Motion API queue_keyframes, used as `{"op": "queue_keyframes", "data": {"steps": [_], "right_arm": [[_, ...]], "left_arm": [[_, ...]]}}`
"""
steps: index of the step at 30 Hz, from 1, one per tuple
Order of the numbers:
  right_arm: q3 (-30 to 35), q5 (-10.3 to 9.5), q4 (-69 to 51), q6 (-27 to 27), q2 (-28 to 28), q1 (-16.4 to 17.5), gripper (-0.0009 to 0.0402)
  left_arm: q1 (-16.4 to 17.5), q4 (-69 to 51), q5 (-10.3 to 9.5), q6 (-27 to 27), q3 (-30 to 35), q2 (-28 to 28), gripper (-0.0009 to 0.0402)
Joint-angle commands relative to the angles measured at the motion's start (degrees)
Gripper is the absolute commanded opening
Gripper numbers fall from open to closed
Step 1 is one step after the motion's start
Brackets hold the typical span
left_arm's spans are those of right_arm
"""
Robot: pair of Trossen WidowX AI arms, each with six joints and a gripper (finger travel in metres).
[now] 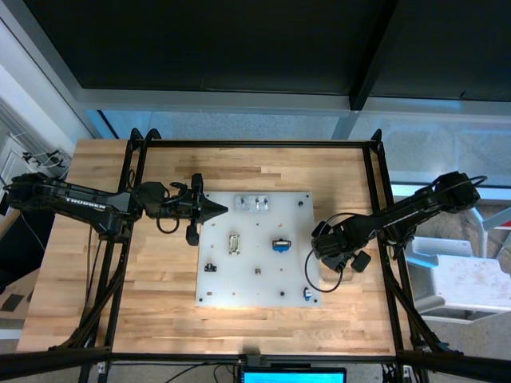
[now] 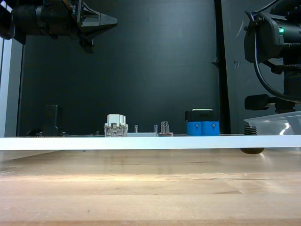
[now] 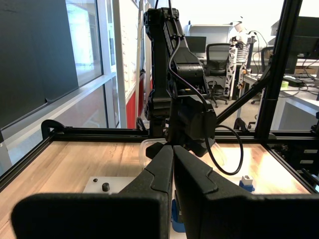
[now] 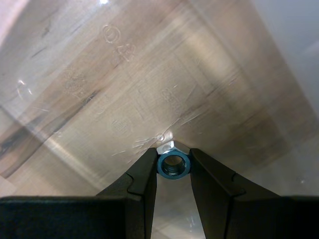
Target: Pick the M12 fastener and fasten on the M12 threads
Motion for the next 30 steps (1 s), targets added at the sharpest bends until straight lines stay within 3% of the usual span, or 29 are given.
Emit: {"op": "queue_keyframes", "data": {"steps": [1, 9, 19, 30], "right_arm": [[1.8, 0.13, -2.0, 0.0, -0.8, 0.0, 0.0007], [10.7, 0.13, -13.8, -3.0, -1.2, 0.2, 0.0001], [25.2, 0.13, -23.6, -19.6, 3.8, 1.7, 0.0000], [37.0, 0.07, -25.7, -20.8, 13.4, 5.2, 0.0000]], "left_arm": [[0.0, 0.0, 0.04, 0.0, 0.0, 0.0, 0.0000], [0.0, 0.0, 0.04, 0.0, 0.0, 0.0, 0.0000], [0.0, 0.0, 0.02, 0.0, 0.0, 0.0, 0.0000], [0.0, 0.0, 0.02, 0.0, 0.0, 0.0, 0.0000]]}}
